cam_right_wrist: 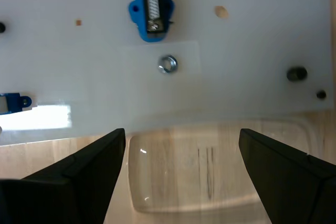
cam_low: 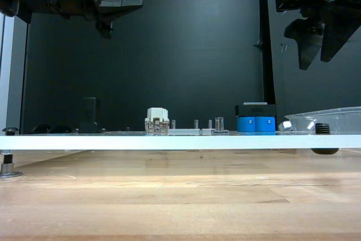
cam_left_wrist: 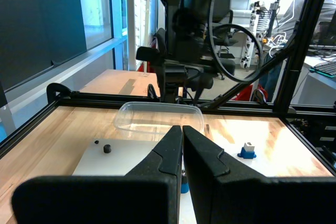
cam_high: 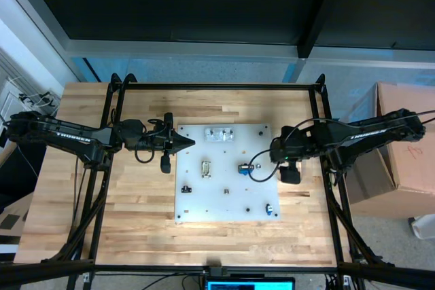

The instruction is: Unfasten the M12 nut and place it in the container

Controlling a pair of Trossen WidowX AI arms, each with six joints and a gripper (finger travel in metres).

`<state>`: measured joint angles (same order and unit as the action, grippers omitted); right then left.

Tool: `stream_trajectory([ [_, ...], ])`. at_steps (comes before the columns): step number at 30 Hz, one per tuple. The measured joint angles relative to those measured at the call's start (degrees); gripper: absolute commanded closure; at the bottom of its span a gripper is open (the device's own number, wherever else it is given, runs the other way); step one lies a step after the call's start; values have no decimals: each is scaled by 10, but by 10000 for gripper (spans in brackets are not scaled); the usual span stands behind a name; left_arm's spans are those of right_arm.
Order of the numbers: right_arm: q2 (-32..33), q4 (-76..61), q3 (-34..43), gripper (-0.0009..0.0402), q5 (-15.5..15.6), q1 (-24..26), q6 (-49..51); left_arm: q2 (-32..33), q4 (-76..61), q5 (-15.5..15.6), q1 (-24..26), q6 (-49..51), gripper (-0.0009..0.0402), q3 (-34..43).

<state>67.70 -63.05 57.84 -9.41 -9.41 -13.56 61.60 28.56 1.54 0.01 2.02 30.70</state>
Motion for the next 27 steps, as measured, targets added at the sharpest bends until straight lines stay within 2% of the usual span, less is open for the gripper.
stream_trajectory([
  [7, -53, -32, -31, 85, 0, 2, -45, 0, 0, 0, 0, 0, 393, 0],
  [15, -64, -35, -45, 85, 0, 2, -52, 0, 0, 0, 0, 0, 393, 0],
  [21, -22, -11, -25, 85, 17, 2, -1, 0, 0, 0, 0, 0, 393, 0],
  [27, 56, 6, 19, 85, 20, 13, 146, 0, 0, 0, 0, 0, 393, 0],
])
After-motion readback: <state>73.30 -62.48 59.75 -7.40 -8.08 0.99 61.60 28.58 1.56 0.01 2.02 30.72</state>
